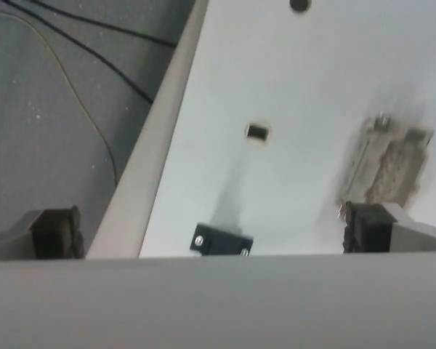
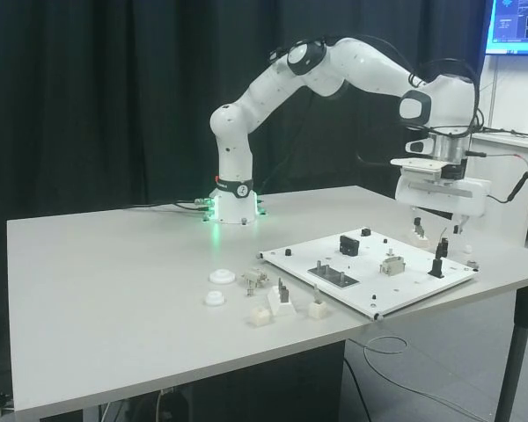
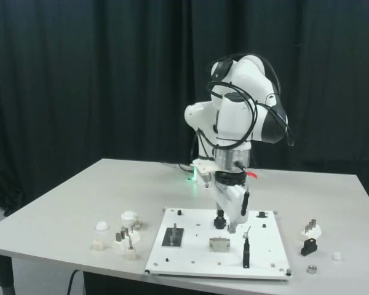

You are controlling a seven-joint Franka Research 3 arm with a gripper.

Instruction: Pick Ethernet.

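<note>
The Ethernet plug is a pale, see-through connector seated in the white board. My gripper hangs above it, open wide, with nothing between the fingers. One finger is close beside the plug; the other finger is out past the edge, over the floor. In the first room view the gripper hovers over the far right corner of the board. In the second room view it is low over the board's middle. The plug is too small to make out in the room views.
On the board are a black upright post, a metal block, a black plate, a small black slot and a black bracket. Loose white parts lie on the grey table. Cables run over the floor.
</note>
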